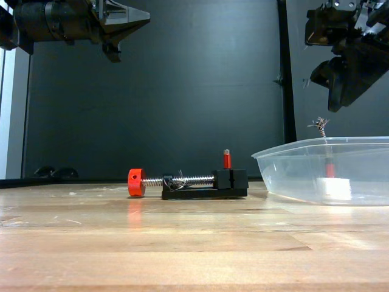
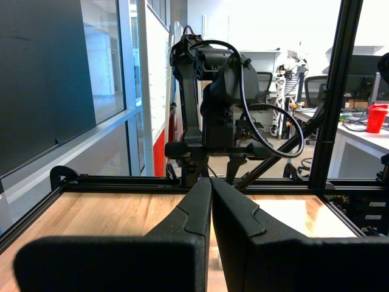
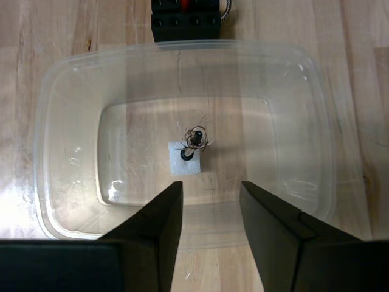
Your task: Pick the RCA connector and install on taskboard
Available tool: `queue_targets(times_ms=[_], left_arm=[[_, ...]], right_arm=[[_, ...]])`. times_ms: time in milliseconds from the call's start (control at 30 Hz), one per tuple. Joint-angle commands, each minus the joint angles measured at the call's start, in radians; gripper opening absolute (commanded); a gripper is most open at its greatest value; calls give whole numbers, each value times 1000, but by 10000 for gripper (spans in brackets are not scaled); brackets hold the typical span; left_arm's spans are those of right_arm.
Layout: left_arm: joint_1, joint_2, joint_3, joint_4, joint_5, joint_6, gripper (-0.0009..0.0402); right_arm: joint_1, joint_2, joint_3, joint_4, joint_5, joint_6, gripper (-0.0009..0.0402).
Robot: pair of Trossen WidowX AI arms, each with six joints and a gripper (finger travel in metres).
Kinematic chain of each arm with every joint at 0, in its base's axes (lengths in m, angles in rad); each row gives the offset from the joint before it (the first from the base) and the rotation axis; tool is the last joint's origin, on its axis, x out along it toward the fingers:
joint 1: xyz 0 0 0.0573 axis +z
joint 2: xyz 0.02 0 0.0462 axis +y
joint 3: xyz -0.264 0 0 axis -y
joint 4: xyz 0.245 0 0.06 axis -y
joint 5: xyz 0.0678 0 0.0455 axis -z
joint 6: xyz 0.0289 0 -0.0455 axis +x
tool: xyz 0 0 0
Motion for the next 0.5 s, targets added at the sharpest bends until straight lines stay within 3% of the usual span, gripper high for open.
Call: queue_targets(times_ms=[33, 500], left_arm=[[0, 0, 0, 0, 0, 0, 0], [0, 0, 0, 0, 0, 0, 0]], right_arm=[[2, 16, -8, 9, -1, 0, 146], [2, 119, -23, 98, 1, -3, 171]])
